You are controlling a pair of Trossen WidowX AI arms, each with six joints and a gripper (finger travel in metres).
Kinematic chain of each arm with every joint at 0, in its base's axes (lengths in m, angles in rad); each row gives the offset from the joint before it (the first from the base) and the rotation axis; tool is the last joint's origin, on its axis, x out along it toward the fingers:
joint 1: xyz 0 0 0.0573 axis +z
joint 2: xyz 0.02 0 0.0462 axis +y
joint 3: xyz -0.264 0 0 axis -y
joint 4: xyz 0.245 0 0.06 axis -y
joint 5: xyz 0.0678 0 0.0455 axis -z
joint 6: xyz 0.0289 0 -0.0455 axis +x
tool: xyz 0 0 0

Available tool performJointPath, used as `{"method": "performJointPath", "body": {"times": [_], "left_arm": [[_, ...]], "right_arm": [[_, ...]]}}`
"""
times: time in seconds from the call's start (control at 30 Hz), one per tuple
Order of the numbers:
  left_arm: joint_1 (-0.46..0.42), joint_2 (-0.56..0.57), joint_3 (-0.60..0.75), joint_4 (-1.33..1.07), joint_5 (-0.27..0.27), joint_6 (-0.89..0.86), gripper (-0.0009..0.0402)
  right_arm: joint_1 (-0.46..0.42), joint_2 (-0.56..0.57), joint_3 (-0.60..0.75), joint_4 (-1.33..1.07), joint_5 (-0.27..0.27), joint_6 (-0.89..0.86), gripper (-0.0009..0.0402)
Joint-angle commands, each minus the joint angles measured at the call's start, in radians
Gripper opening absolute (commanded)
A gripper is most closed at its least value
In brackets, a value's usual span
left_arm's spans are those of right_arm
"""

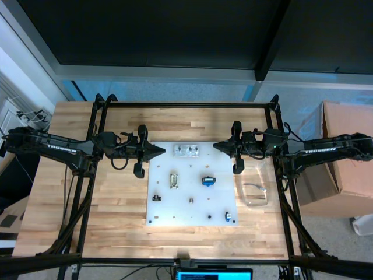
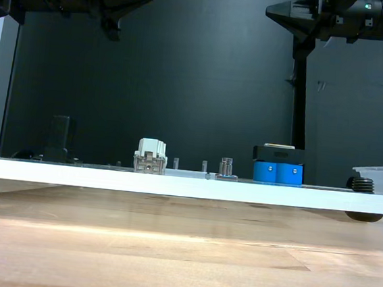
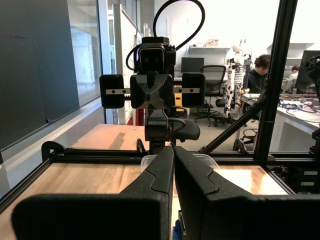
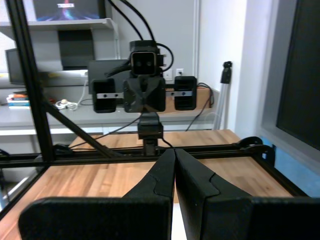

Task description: Remove the RJ45 connector from the taskboard and place in the container

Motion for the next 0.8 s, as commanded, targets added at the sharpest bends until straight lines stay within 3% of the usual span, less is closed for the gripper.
{"method": "performJointPath", "body": {"times": [0.03, 0.8], "left_arm": [[0.000, 0.000, 0.000, 0.000, 0.000, 0.000, 0.0000], [0.000, 0.000, 0.000, 0.001, 0.000, 0.000, 0.0000]], "right_arm": [[-0.003, 0.001, 0.000, -0.003, -0.033, 0.008, 0.0000], [-0.004, 0.001, 0.042, -0.095, -0.030, 0.026, 0.0000]]}}
